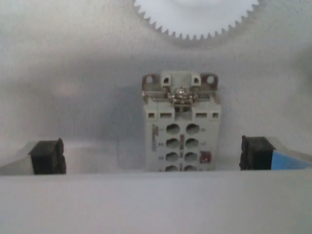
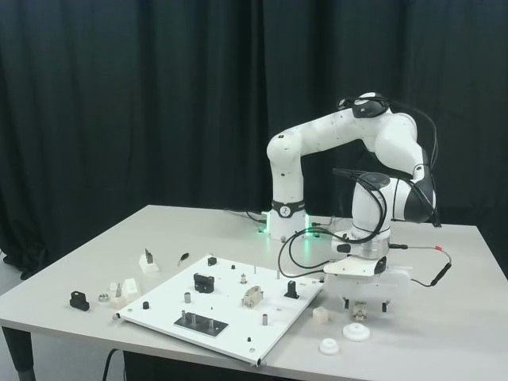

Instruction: Pick waterproof.

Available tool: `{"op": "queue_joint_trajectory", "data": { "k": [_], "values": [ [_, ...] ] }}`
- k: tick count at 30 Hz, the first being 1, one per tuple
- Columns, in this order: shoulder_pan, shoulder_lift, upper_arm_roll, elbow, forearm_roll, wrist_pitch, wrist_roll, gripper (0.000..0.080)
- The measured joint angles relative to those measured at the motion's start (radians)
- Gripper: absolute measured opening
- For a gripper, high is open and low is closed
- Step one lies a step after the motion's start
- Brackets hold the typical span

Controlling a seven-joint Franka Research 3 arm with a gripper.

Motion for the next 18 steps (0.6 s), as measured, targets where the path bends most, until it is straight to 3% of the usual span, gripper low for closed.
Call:
{"op": "queue_joint_trajectory", "data": {
  "k": [9, 10, 14, 15, 18],
  "values": [
    [-0.008, 0.000, 0.017, 0.000, 0.004, 0.011, 0.000, 0.0800],
    [-0.009, 0.000, 0.018, 0.000, 0.004, 0.011, 0.000, 0.0695],
    [-0.013, 0.002, 0.020, 0.000, 0.004, 0.011, 0.000, 0.0695],
    [-0.014, 0.002, 0.020, 0.000, 0.004, 0.011, 0.000, 0.0530],
    [-0.017, 0.003, 0.020, 0.000, 0.004, 0.011, 0.000, 0.0530]
  ]
}}
